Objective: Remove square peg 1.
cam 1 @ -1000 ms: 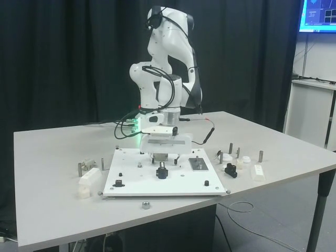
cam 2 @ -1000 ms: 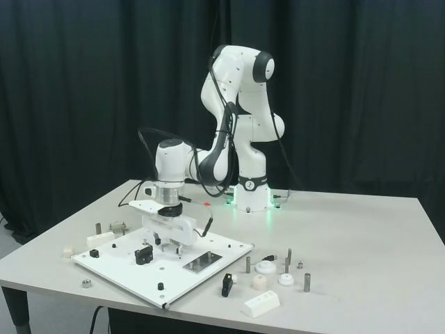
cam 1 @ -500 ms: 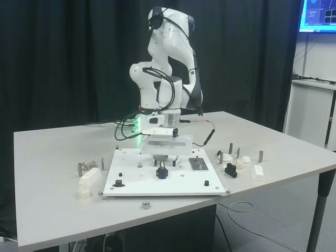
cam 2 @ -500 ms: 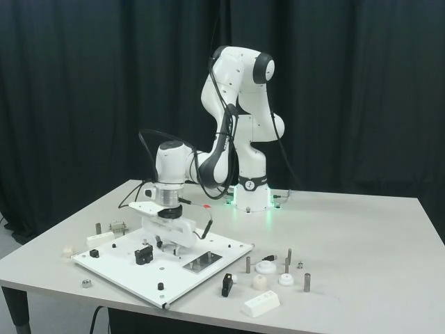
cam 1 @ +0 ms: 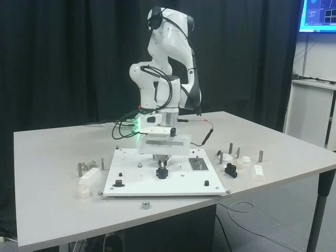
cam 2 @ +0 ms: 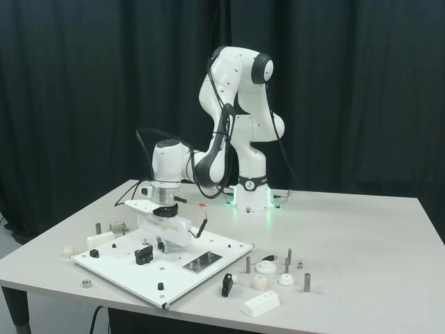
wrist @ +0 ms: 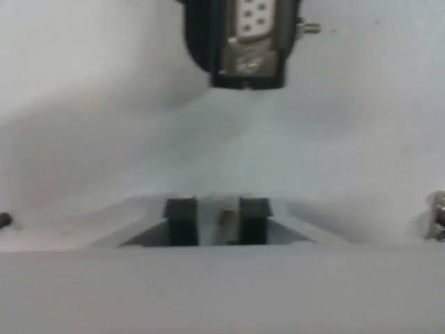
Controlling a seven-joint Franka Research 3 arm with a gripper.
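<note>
My gripper [wrist: 217, 223] hangs just above the white board [wrist: 348, 139], and its black fingertips [wrist: 181, 221] stand close together. Between them sits a small grey square peg [wrist: 227, 224], which they appear to grip. In the first room view the gripper [cam 1: 163, 157] is over the middle of the board [cam 1: 131, 181], right behind a black fixture [cam 1: 161, 172]. From the second room view the gripper [cam 2: 162, 243] is low over the board [cam 2: 208, 275], beside that black fixture [cam 2: 144, 254]. The peg itself is too small to make out in either room view.
A grey metal plate [cam 1: 198, 164] lies on the board to the right of the gripper. Upright pegs [cam 1: 230, 148], a black part [cam 1: 230, 169] and a white block [cam 1: 258, 172] stand on the table right of the board. Another white block [cam 1: 90, 181] and a nut [cam 1: 145, 205] lie to the left and in front.
The hand has shifted a little to the left over the board and the arm has leaned with it. The parts on the table have not moved.
</note>
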